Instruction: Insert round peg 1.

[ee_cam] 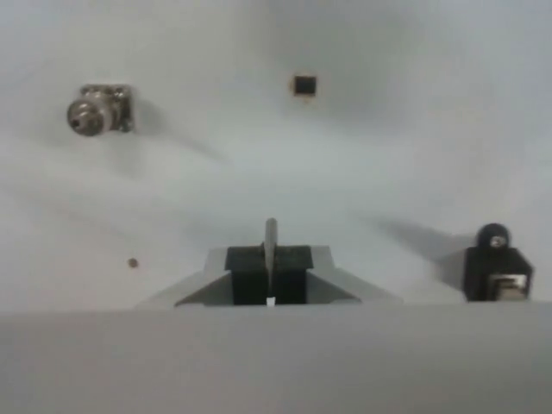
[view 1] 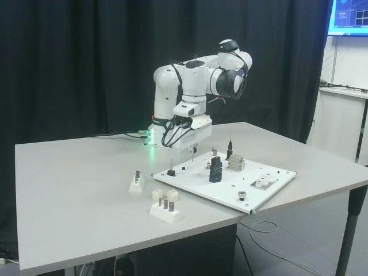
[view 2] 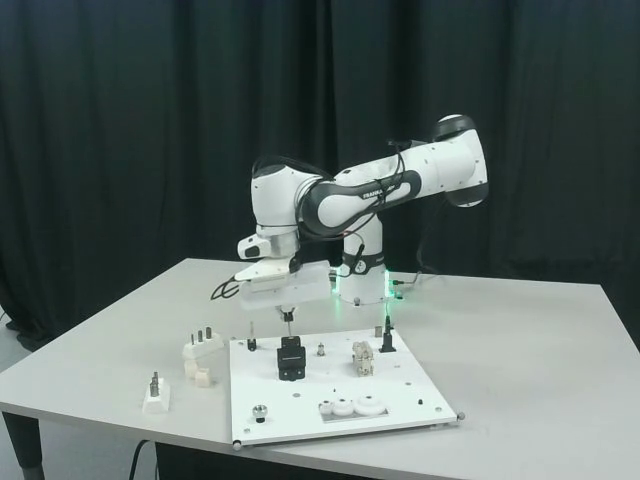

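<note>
My gripper is shut on a thin grey round peg, which stands up between the black fingertips. From the room views the gripper hangs a little above the near-arm edge of the white board, the peg pointing down. The wrist view shows a small square hole in the board, away from the peg tip. A small round dot lies off to one side; I cannot tell whether it is a hole.
On the board stand a metal connector, a black block, a grey fixture and white gears. White peg holders sit on the grey table beside the board.
</note>
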Motion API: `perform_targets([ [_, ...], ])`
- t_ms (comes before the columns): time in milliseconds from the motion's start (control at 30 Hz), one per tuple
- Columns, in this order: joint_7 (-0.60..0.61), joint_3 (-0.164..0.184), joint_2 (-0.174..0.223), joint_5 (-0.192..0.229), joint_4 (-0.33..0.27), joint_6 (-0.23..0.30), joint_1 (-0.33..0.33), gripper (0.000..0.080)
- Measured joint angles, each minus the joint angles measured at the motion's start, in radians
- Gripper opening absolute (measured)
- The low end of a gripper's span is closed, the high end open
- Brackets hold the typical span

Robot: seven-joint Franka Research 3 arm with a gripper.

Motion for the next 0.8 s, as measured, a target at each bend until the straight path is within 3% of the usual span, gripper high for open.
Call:
perform_targets([
  [433, 0.0, 0.001, -0.002, 0.024, -0.076, 0.001, 0.062, 0.0014],
  [800, 0.0, 0.001, -0.003, 0.031, -0.106, 0.016, 0.103, 0.0014],
])
